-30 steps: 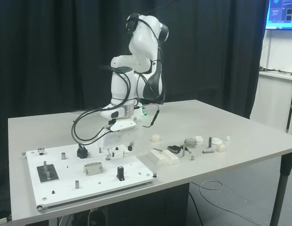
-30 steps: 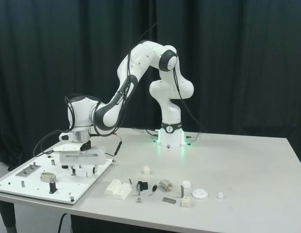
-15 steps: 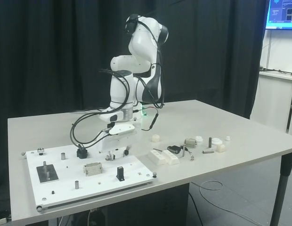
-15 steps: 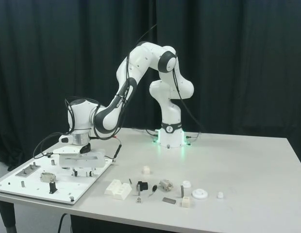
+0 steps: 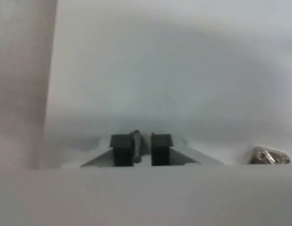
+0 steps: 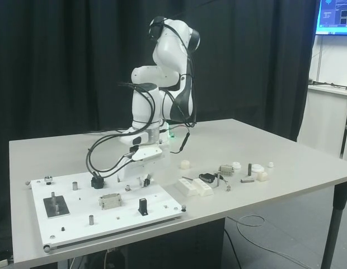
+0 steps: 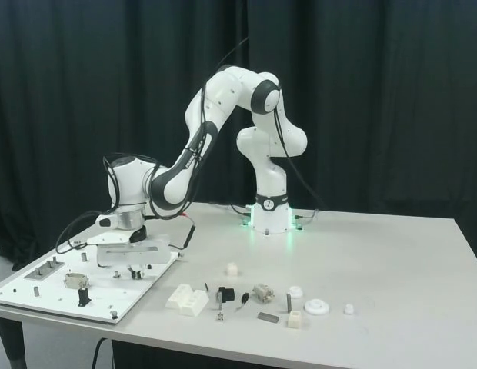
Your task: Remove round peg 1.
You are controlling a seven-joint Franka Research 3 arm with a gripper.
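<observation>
Grey thin peg [image 5: 136, 147] clamped between black fingers [image 5: 121, 149], wrist view. First room view: gripper [image 6: 144, 178] raised just above white board [image 6: 106, 210]. Second room view: gripper [image 7: 131, 268] over board [image 7: 85, 288], loose parts [image 7: 258, 296] well apart.

The robot arm [image 7: 223, 115] consists of white, rounded link housings joined by black bands at the joints. Its cylindrical base [image 7: 271, 215] carries a green light ring where it meets the table. Black cables [image 6: 103, 151] run along the outside of the links and hang in loops near the wrist. The gripper [image 5: 136, 149] has a white, flat, rectangular body and black finger pads [image 5: 121, 149].
</observation>
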